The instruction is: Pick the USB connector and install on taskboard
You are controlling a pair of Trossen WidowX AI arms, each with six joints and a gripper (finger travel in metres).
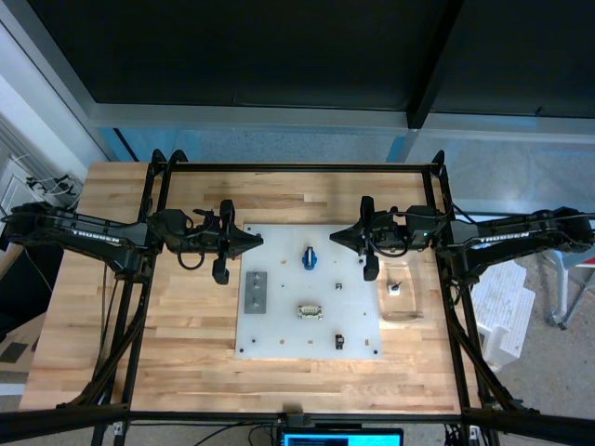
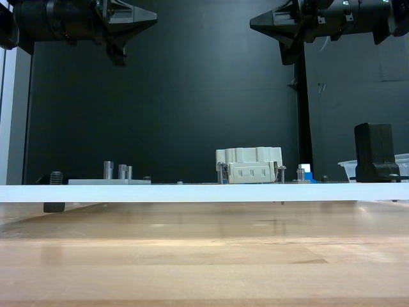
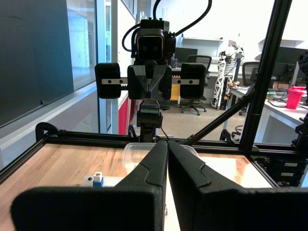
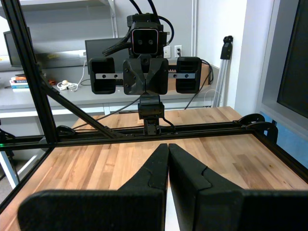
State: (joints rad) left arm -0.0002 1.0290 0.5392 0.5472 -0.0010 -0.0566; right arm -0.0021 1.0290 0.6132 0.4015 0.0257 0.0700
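The USB connector stands at the taskboard's near edge, nearer the right gripper than the left gripper, and both grippers hold their fingers pressed together.

The left gripper and the right gripper are matt black, each with its fingers pressed together. Their tips face each other above the far part of the taskboard, a plain white plate dotted with small dark screw holes. Below and between the two sets of jaws lie a blue part, a grey block with silvery pegs and a beige multi-pin connector. Under everything, the tabletop is pale wood striped with lengthwise planks, and below and behind the right jaws a clear tray holds a small white cube.
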